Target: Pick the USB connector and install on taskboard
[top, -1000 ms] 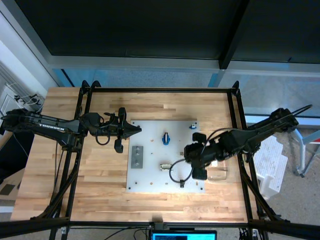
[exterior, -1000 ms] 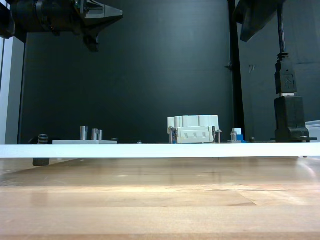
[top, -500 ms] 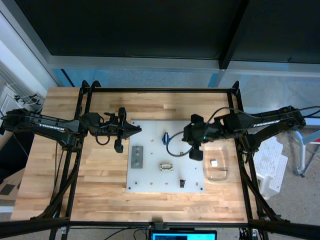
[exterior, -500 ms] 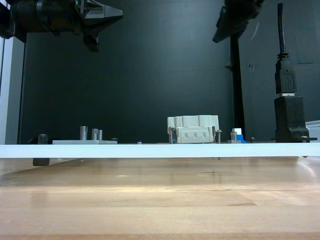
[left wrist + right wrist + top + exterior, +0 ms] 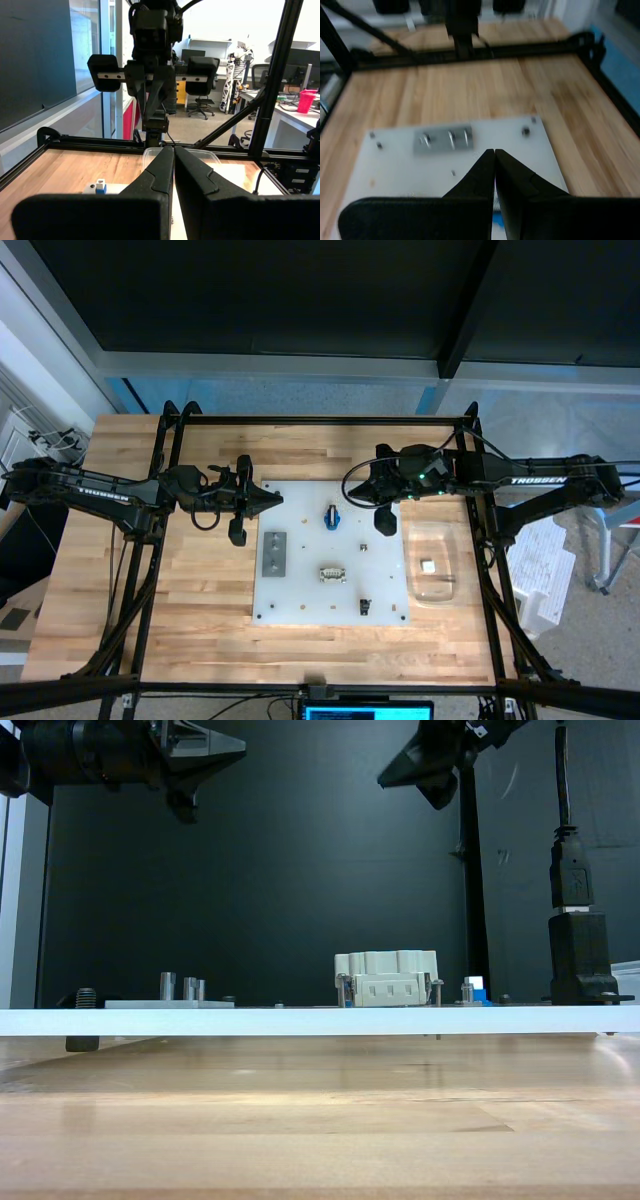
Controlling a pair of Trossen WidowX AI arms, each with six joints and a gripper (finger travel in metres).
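The USB connector (image 5: 365, 606) is a small black plug standing upright on the taskboard (image 5: 300, 590) near its front right edge. In the low view the USB connector (image 5: 578, 945) sits in a black base with a thin cable rising from it. My right gripper (image 5: 360, 490) hangs shut and empty above the board's rear right part, far from the connector. In the right wrist view the right gripper (image 5: 494, 151) has its fingers pressed together over the white board. My left gripper (image 5: 272, 500) hovers shut at the board's rear left corner, and the left gripper (image 5: 174, 148) holds nothing.
On the board stand a grey metal block (image 5: 273, 552), a blue part (image 5: 332, 516) and a beige multi-pin socket (image 5: 332, 574). A clear plastic tray (image 5: 437, 590) with a small white chip (image 5: 428, 566) lies right of the board. A black frame borders the table.
The right arm has risen and pulled back from the board's front right to its rear. The USB connector stays standing on the board. The left arm has not moved.
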